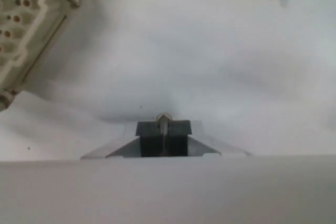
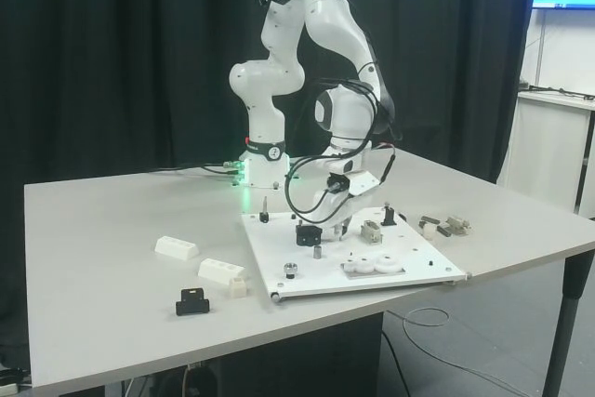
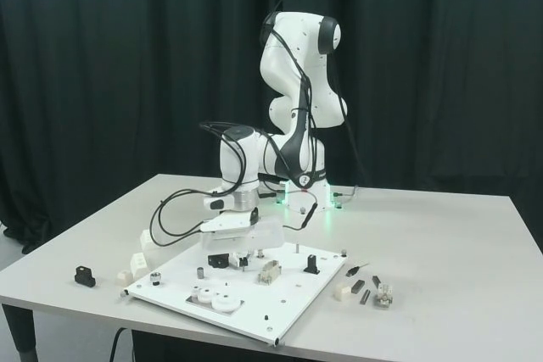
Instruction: Remove square peg 1.
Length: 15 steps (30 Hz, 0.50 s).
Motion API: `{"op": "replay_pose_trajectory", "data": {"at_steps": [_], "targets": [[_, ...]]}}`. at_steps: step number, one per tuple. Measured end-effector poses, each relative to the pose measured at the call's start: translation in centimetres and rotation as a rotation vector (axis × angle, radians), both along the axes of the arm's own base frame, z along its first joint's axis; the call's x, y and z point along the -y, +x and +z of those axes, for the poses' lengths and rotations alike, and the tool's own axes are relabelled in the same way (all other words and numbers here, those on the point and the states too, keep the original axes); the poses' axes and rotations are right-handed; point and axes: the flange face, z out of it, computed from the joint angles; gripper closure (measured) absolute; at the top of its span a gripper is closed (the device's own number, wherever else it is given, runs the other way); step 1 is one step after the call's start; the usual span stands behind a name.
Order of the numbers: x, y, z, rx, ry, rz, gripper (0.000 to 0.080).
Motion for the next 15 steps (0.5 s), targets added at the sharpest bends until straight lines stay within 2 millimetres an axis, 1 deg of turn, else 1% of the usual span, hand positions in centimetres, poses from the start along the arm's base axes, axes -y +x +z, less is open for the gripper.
{"op": "replay_pose_trajectory", "data": {"at_steps": [15], "targets": [[0.0, -0.03, 0.02, 0.003, -0.004, -0.11, 0.0779]]}}
